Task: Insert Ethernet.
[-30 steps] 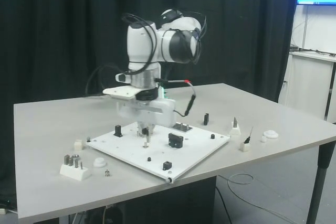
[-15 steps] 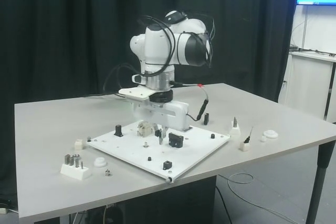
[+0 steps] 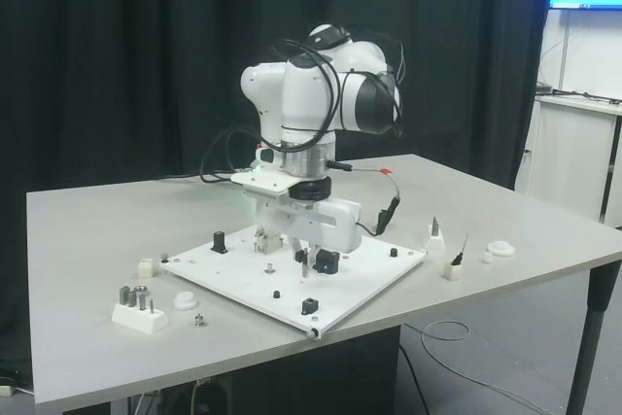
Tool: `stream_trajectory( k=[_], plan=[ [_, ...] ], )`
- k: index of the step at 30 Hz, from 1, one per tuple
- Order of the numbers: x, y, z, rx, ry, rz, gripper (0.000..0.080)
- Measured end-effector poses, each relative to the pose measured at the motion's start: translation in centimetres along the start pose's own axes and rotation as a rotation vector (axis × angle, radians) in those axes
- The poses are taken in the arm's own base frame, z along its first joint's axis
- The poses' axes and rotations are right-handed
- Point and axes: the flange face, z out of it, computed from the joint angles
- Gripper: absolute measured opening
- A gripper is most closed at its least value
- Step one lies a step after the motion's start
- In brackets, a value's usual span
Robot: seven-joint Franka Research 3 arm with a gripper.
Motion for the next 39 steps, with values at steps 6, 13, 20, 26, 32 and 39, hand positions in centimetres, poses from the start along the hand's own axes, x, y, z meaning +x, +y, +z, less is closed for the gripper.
stream_trajectory(
  k=[6,13,20,26,32,39],
  plan=[
    [-0.2,0.0,0.2,-0.001,0.001,-0.009,0.0071],
    [-0.2,-0.1,0.4,0.006,0.002,-0.015,0.0071],
    [-0.1,-0.2,0.8,0.016,0.006,-0.019,0.0071],
    [0.0,-0.3,1.2,0.022,0.004,-0.021,0.0071],
    [0.0,-0.4,1.7,0.031,0.000,-0.022,0.0071],
    [0.1,-0.5,2.2,0.038,-0.005,-0.020,0.0071]
  ],
)
